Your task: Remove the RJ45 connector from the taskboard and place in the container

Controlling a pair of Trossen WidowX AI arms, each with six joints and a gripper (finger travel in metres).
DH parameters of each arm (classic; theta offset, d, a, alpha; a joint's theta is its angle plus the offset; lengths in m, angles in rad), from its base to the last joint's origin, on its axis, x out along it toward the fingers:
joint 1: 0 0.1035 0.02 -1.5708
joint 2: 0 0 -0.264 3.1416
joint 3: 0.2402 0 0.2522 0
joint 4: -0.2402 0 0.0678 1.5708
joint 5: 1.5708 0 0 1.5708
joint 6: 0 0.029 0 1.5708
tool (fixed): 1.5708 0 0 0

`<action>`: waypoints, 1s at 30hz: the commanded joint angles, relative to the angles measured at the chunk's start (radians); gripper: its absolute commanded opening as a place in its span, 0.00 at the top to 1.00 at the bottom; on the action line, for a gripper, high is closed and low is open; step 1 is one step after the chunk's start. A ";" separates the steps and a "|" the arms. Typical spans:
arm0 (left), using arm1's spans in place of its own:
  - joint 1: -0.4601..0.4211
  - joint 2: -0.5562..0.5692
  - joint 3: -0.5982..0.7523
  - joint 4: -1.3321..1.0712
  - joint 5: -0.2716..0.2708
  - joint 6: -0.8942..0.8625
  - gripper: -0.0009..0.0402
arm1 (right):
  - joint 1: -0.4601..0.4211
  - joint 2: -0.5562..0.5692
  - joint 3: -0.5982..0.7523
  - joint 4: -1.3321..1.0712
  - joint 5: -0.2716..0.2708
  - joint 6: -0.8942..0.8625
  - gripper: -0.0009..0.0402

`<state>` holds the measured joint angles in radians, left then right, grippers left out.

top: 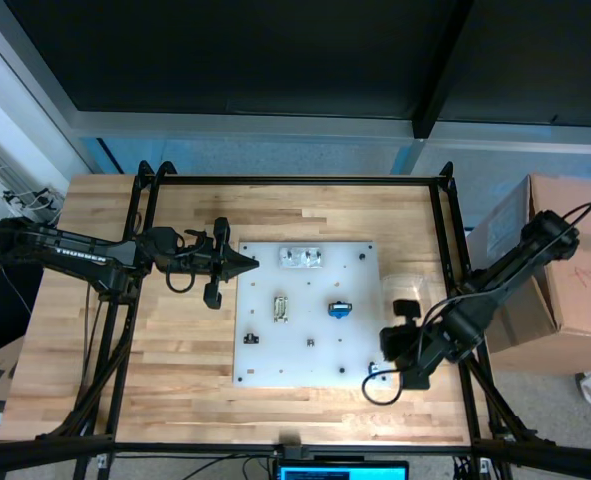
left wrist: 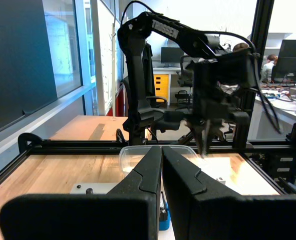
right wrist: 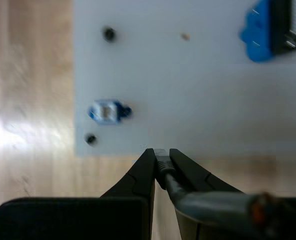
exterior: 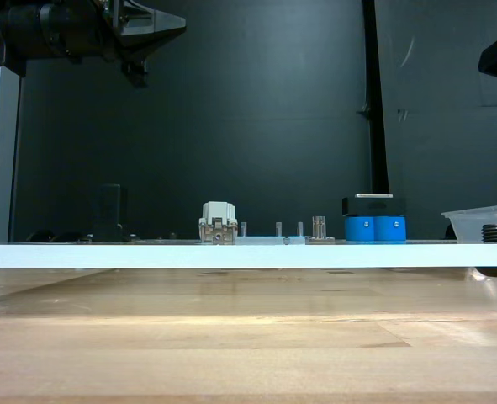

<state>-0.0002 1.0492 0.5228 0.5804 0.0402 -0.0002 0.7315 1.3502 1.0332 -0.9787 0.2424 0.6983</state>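
The right gripper [right wrist: 158, 151] pinches the RJ45 connector [right wrist: 161, 162] (cable trailing back), clear of the blue socket [right wrist: 107, 111], above the taskboard [top: 275, 360] near its right corner. Beside it, the clear container [top: 417, 283] shows a dark ribbed piece [exterior: 496, 233] through its wall. The left gripper [top: 247, 263], fingers together and empty, hovers at the taskboard's left edge.

**Count on the surface**

Two tools: the left tool [left wrist: 162, 150] and the right tool [right wrist: 159, 152]. One RJ45 connector [right wrist: 161, 159], one taskboard [top: 305, 350], one container [exterior: 475, 217], one cardboard box [top: 565, 290], one surface [top: 175, 340]. Blue fittings on the board: apparently two, a large blue fitting [right wrist: 260, 32] and a small blue fitting [right wrist: 107, 111].
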 commanded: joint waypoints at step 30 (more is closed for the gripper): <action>0.000 0.000 0.000 0.000 0.000 0.000 0.98 | -0.075 -0.395 -0.321 -0.110 -0.052 0.019 0.44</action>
<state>-0.0002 1.0492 0.5224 0.5804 0.0406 -0.0002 0.6567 0.9546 0.7124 -1.0889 0.1902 0.7189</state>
